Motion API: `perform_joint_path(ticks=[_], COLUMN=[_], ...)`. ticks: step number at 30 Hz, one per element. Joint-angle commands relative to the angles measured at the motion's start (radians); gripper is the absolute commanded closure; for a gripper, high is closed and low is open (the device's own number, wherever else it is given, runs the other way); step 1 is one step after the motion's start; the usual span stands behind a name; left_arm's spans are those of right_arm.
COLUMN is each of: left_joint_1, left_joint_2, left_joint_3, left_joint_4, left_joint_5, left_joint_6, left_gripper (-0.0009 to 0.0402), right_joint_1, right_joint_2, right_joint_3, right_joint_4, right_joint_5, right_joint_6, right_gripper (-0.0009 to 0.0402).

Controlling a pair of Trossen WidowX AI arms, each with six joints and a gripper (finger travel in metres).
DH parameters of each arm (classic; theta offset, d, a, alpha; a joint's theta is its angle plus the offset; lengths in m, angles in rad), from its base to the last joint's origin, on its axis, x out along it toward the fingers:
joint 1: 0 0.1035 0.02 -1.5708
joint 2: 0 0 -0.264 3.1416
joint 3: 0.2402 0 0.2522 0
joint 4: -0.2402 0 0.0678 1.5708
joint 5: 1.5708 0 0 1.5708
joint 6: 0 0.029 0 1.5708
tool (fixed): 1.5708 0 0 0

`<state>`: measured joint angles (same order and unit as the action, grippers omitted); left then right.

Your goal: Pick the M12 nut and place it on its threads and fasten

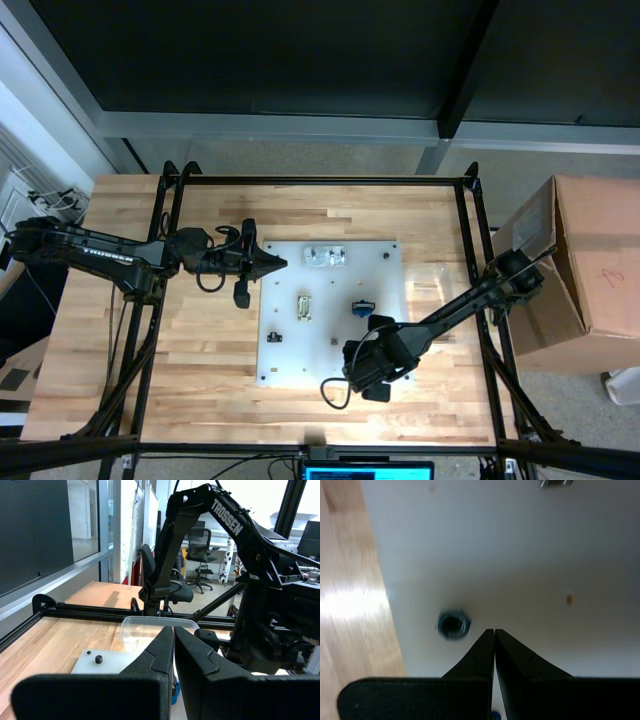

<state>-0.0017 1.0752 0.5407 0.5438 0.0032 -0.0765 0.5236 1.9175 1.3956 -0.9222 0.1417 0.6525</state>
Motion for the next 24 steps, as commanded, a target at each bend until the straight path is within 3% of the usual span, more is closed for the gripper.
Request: perform_joint_path(ticks=[1,7,9,13,15,18,24], left_joint_1=[0.000,0.000,0.000,0.000,0.000,0.000,0.000], left_joint_2=[0.000,0.000,0.000,0.000,0.000,0.000,0.000], left_joint_3=[0.000,0.000,0.001,0.000,0.000,0.000,0.000], left_joint_4=[0.000,0.000,0.000,0.000,0.000,0.000,0.000], left_joint_5=[0.000,0.000,0.000,0.000,0.000,0.000,0.000], left_joint_6=[0.000,0.000,0.000,0.000,0.000,0.000,0.000], left_gripper=[0.0393,0.0393,0.0393,0.0393,0.0393,0.0393,0.0393], right_joint_1=[0.000,0.000,0.000,0.000,0.001,0.000,0.000], right_joint_2=[0.006,0.010,0.010,0.008,0.006,0.004,-0.008], right_joint_3=[-0.001,-0.018,-0.021,-0.016,-0.017,-0.017,-0.017], right_joint_4=[0.020,0.060,0.057,0.032,0.023,0.005,0.004], right_joint_5=[-0.002,-0.003,-0.026,-0.257,-0.310,-0.270,-0.104], right_joint_6=[0.002,0.002,0.002,-0.006,-0.004,-0.005,0.023], right_gripper=[0.0393,0.0393,0.0393,0.0393,0.0393,0.0393,0.0393])
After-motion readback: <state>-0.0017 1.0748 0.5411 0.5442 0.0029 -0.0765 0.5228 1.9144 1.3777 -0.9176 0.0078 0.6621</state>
